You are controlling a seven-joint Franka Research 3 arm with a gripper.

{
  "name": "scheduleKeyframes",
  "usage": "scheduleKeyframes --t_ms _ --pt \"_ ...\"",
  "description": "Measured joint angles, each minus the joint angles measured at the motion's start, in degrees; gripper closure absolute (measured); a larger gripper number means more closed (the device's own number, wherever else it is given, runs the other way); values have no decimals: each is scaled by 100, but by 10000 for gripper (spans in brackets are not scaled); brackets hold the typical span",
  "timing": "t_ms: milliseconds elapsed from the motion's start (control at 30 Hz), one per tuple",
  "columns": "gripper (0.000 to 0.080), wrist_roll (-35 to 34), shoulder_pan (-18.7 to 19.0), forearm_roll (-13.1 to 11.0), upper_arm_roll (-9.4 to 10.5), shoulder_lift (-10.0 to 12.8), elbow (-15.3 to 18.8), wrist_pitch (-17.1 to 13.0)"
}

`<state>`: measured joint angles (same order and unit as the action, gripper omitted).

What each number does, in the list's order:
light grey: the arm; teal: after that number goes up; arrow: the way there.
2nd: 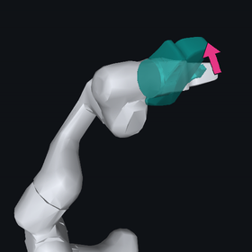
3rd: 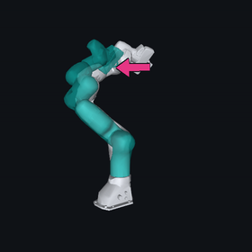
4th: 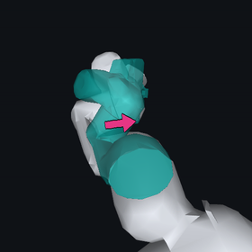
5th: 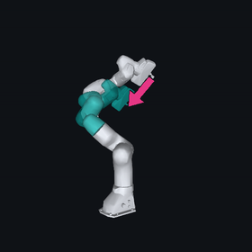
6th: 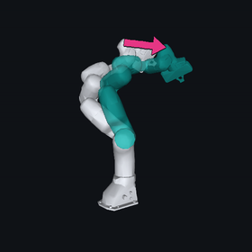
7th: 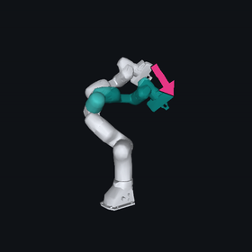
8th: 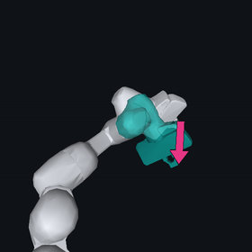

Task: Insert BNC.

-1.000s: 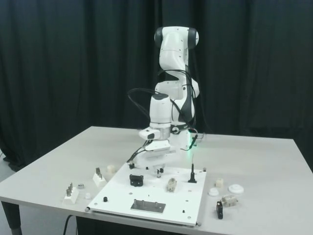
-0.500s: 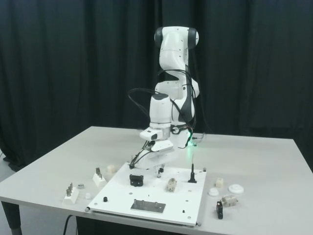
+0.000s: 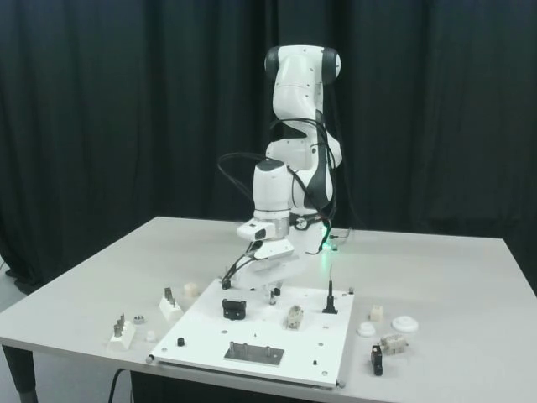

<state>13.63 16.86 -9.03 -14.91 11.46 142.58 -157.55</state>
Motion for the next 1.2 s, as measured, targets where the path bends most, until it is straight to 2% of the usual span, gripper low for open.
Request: scheduleKeyframes --t_ms 1200 --pt "677 1420 14 16 9 -3 1 14"
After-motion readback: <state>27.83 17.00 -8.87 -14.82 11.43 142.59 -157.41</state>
